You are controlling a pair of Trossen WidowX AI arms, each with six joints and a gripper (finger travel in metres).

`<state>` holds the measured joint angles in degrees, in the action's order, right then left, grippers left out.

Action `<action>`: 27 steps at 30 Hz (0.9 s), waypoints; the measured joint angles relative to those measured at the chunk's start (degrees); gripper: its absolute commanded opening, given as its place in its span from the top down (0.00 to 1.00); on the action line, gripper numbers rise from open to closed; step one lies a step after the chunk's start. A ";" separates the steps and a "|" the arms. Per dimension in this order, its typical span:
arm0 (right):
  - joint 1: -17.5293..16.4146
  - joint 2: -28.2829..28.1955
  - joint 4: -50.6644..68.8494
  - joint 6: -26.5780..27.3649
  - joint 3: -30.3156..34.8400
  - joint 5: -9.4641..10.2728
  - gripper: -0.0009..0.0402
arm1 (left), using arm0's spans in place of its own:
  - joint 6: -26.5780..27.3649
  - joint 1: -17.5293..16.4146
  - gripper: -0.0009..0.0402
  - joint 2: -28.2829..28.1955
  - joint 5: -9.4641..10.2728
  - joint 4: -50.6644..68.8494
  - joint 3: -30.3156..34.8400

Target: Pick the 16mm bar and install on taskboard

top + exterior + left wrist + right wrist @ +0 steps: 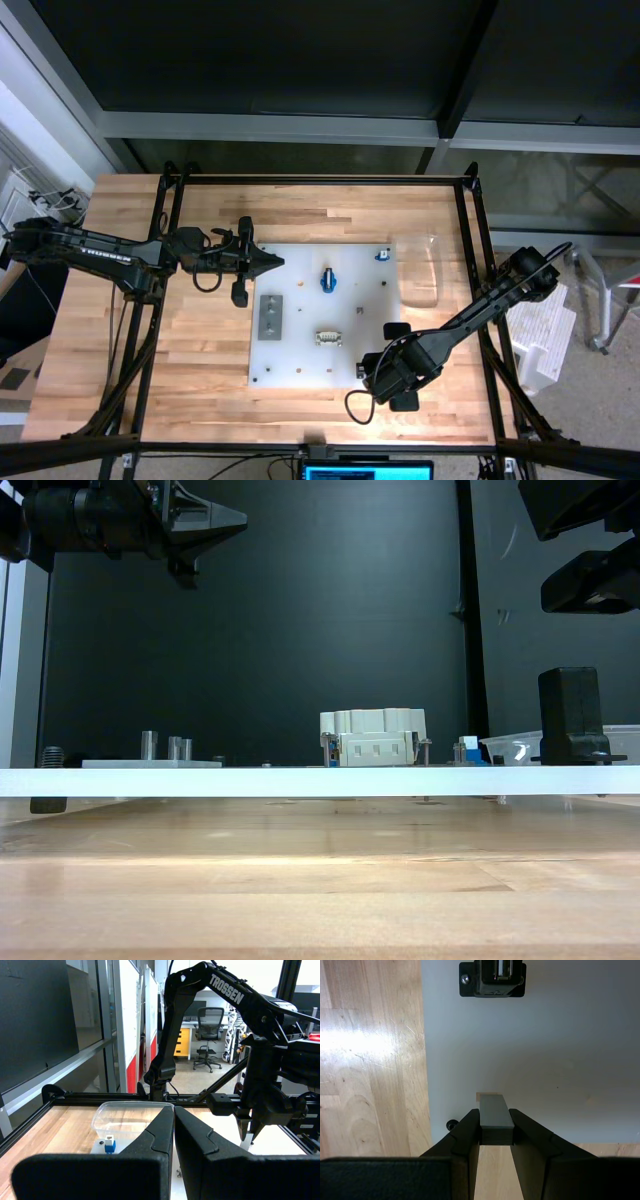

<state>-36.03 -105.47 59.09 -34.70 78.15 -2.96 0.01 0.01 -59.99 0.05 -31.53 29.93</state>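
Note:
The 16mm bar point(496, 1112), a short grey metal piece, is clamped between the fingers of my right gripper point(496, 1129). It hangs above the near right corner of the white taskboard point(560, 1050), just over a small tan mark. In the high view the right gripper point(378, 378) sits at that corner of the taskboard point(300, 300). My left gripper point(274, 262) hovers over the board's far left edge with its fingers shut and nothing in them; it is also high up in the low view point(215, 520).
On the board stand a grey block point(270, 316), a blue fitting point(329, 280), a silver connector point(328, 338) and a black fitting point(492, 979). A clear plastic tray point(420, 268) lies right of the board. Black frame rails border the table.

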 measured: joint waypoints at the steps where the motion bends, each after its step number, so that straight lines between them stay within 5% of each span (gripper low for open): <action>1: 0.00 0.00 -0.02 0.00 0.00 0.00 0.97 | 0.00 0.00 0.98 0.00 0.00 0.00 0.02; 27: 0.02 0.22 -2.05 0.00 -1.70 0.04 0.97 | 0.02 0.00 0.98 0.00 0.00 0.00 0.02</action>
<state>-36.01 -105.25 57.04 -34.70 76.44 -2.92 0.03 0.01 -59.99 0.05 -31.53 29.95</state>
